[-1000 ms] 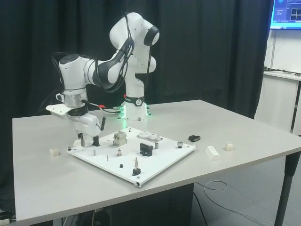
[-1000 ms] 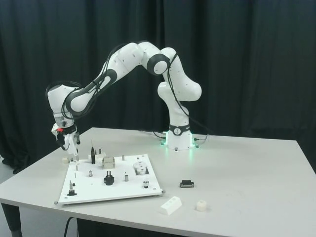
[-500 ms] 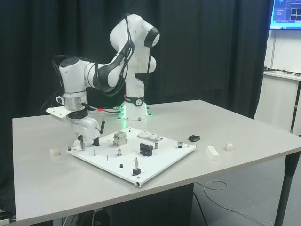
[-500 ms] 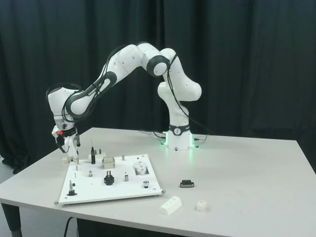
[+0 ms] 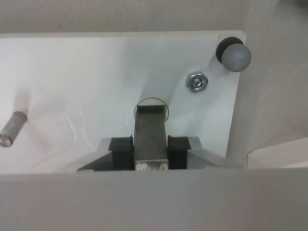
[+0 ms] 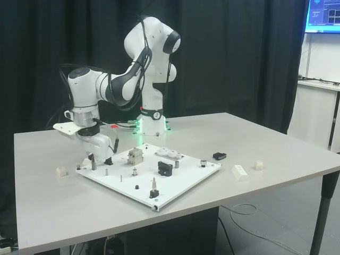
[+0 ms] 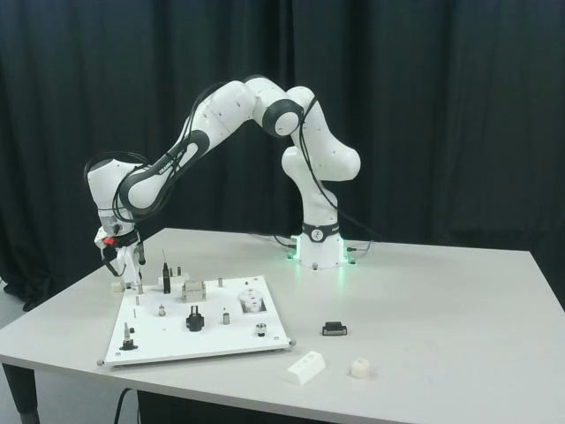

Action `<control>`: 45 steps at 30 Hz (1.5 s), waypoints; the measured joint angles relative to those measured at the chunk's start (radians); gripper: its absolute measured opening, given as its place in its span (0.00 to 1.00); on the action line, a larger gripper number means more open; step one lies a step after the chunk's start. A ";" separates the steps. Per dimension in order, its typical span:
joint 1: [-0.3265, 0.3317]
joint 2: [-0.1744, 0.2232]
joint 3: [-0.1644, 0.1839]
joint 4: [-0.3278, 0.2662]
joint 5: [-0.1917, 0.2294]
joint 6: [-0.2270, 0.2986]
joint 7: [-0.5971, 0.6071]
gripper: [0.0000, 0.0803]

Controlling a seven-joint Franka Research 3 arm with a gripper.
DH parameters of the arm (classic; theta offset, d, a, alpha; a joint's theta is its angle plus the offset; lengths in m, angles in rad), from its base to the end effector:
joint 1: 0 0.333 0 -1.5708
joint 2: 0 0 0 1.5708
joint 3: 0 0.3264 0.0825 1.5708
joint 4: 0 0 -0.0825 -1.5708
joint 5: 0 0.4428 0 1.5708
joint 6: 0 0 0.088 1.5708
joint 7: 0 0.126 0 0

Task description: Insert square peg 4.

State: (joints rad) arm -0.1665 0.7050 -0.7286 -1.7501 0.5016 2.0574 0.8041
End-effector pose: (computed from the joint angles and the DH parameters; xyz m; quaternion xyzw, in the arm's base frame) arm 0.4722 -0.4970 0.1866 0.5771 -0.8116 -0.0897 0.0168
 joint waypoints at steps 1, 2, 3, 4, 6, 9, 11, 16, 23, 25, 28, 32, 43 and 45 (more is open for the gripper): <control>0.000 0.000 0.000 0.000 0.000 0.000 0.000 0.19; 0.000 0.000 0.000 0.000 0.000 0.000 0.000 0.19; 0.000 0.000 -0.001 -0.001 0.000 0.000 0.000 0.19; -0.001 0.000 -0.001 -0.001 0.000 0.000 0.000 0.19; -0.002 0.000 -0.001 -0.002 0.000 0.000 0.000 0.19; -0.005 0.000 -0.001 -0.002 0.000 0.000 0.000 0.19; -0.006 0.000 -0.001 -0.002 0.000 0.000 0.000 0.19; -0.007 0.000 0.000 -0.002 0.002 0.000 0.000 0.19; -0.007 -0.001 0.000 -0.002 0.007 0.000 0.000 0.19; -0.007 -0.001 0.001 -0.002 0.012 0.001 0.000 0.19; -0.007 -0.001 0.002 -0.001 0.015 0.004 -0.001 0.19; -0.007 -0.001 0.002 -0.002 0.015 0.009 -0.001 0.19; -0.009 0.004 0.009 -0.010 0.016 0.032 -0.007 0.19; -0.009 0.005 0.010 -0.010 0.015 0.033 -0.008 0.19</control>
